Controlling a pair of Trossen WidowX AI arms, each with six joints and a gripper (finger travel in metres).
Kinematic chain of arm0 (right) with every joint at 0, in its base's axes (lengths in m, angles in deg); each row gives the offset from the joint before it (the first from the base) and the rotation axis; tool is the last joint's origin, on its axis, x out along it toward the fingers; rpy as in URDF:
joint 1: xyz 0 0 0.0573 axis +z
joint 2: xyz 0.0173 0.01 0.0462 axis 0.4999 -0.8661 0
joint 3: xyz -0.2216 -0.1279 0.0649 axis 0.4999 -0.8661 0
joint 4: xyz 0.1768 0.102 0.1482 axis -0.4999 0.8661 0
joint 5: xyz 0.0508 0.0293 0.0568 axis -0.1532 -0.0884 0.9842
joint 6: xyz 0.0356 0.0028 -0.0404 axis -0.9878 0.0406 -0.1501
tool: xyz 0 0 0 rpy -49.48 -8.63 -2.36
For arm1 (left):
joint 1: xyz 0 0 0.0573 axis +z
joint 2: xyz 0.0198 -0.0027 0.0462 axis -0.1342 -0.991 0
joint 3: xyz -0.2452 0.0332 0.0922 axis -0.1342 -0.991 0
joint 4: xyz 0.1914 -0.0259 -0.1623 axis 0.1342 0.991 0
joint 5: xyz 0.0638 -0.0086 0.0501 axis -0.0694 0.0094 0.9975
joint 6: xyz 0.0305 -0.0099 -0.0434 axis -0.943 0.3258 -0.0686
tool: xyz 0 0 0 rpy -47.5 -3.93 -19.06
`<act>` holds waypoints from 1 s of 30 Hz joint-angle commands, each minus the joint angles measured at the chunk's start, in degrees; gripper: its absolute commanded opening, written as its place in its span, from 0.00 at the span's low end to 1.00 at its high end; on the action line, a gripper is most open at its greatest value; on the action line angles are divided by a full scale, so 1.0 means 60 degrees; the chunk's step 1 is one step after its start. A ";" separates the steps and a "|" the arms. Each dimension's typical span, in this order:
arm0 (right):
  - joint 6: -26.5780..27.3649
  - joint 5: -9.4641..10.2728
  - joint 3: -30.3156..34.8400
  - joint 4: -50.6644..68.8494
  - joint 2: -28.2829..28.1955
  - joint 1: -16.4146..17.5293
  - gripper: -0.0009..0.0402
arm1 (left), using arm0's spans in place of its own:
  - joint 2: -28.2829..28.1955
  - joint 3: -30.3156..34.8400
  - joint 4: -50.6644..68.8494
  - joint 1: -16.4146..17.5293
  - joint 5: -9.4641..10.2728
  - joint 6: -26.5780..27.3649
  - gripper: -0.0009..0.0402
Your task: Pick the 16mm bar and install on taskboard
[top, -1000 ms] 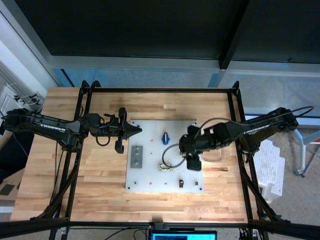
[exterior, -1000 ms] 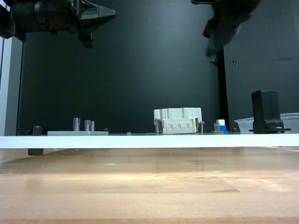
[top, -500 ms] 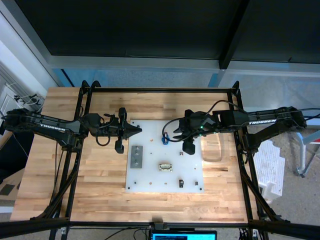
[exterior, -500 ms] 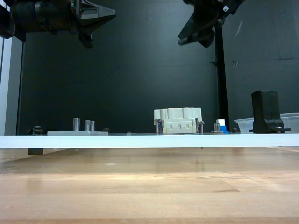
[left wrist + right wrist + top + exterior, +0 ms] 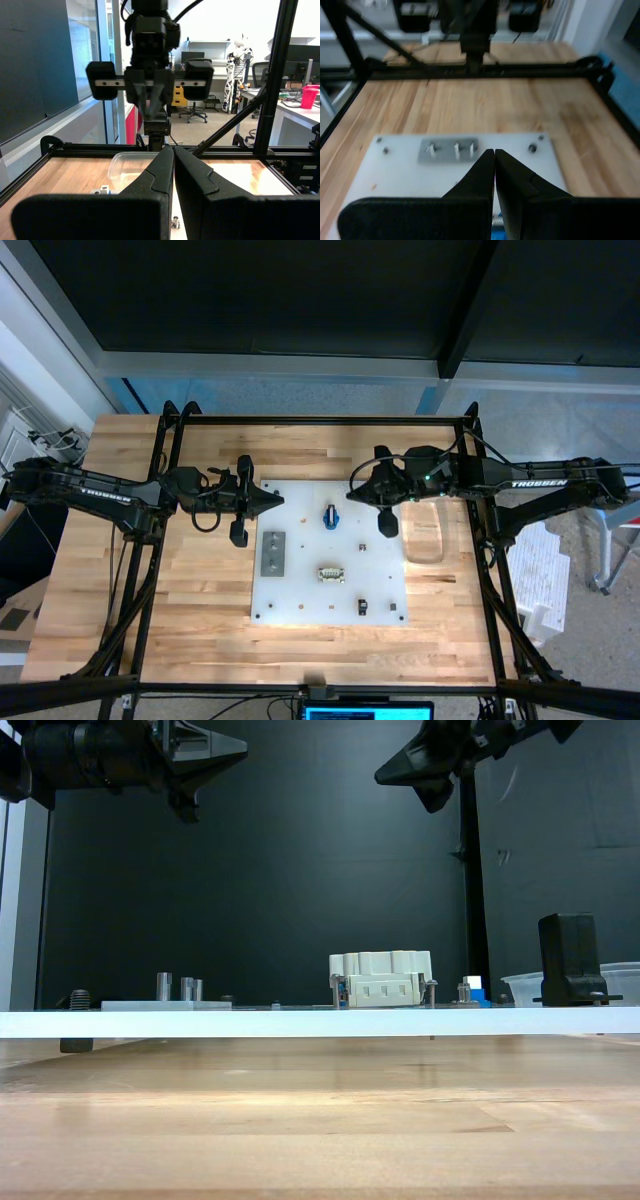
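- The white taskboard (image 5: pixel 300 590) lies flat in the middle of the wooden counter (image 5: pixel 190 610), inside a black metal frame (image 5: pixel 320 421).
- On the board's left side sits a grey metal block (image 5: pixel 273 552). 3 short pegs (image 5: pixel 163 985) stand upright in it.
- A blue part (image 5: pixel 331 516) stands near the board's far edge, and a beige connector (image 5: pixel 331 574) sits nearer, in line with it.
- A black component (image 5: pixel 364 606) stands upright close to the board's near right corner. In the low view it is the tallest thing on the board.
- A clear plastic tray (image 5: pixel 425 560) rests on the counter just beside the board's right edge. What it holds cannot be made out.
- The 16mm bar cannot be singled out for certain. A small grey stub (image 5: pixel 364 545) stands on the board between the blue part and the tray.
- The left end effector (image 5: pixel 277 500) hangs high over the board's far left corner, pointing right, clenched with its fingers (image 5: pixel 155 175) pressed together.
- The right end effector (image 5: pixel 352 496) hangs high over the board's far edge beside the blue part, pointing left. It is clenched too, fingers (image 5: pixel 517 180) meeting, with no peg visible at the tips.
- The 2 face each other, apart, well above everything on the board.
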 commanded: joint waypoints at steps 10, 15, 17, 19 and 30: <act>0.0007 0.0004 -0.1016 -0.3410 0.0120 0.0011 0.02 | -0.0004 0.0004 -0.0004 0.0000 -0.0004 0.0000 0.02; -0.0018 -0.0018 -0.1453 -0.4568 0.0120 0.0007 0.02 | -0.0004 0.0004 -0.0004 0.0004 -0.0004 0.0000 0.02; -0.0033 -0.0025 -0.1592 -0.4878 0.0120 0.0007 0.02 | -0.0004 0.0004 0.0000 0.0000 -0.0004 0.0000 0.02; -0.0171 -0.0029 -0.1770 -0.5344 0.0120 0.0007 0.02 | -0.0004 0.0004 -0.0004 0.0004 -0.0004 0.0000 0.02; -0.0874 -0.0066 -0.2514 -0.6277 0.0120 -0.0011 0.02 | -0.0004 0.0004 -0.0004 0.0000 -0.0004 0.0000 0.02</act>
